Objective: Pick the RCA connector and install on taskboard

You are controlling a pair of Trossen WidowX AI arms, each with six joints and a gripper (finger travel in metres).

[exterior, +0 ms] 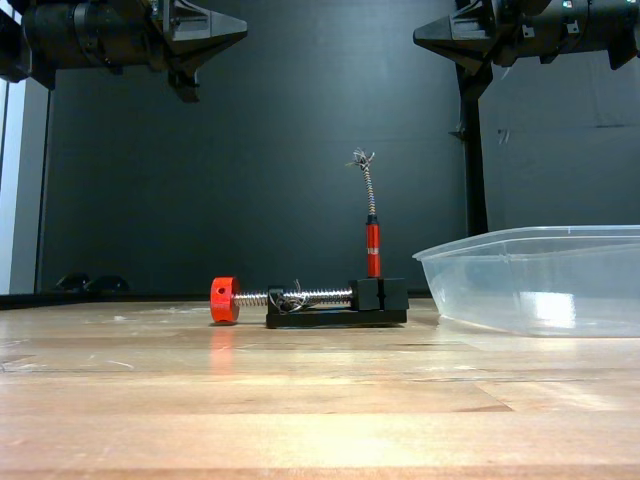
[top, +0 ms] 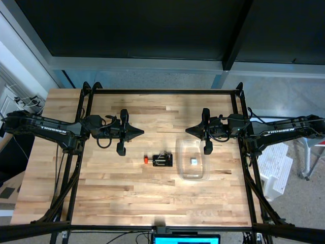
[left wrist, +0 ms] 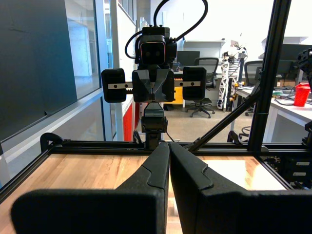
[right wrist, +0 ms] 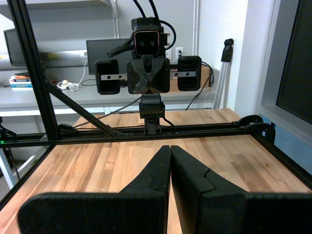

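Light, rigid, probably slippery, the RCA connector (top: 193,161), three o'clock of the taskboard (top: 163,160), wants a side pinch; left pincer (top: 139,132) and right pincer (top: 189,131) hover closed above the desk (top: 127,193).

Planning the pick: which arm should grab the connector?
Right, probably. The right gripper, shut, hangs near the tray holding the connector; the left gripper, also shut, hangs farther away.
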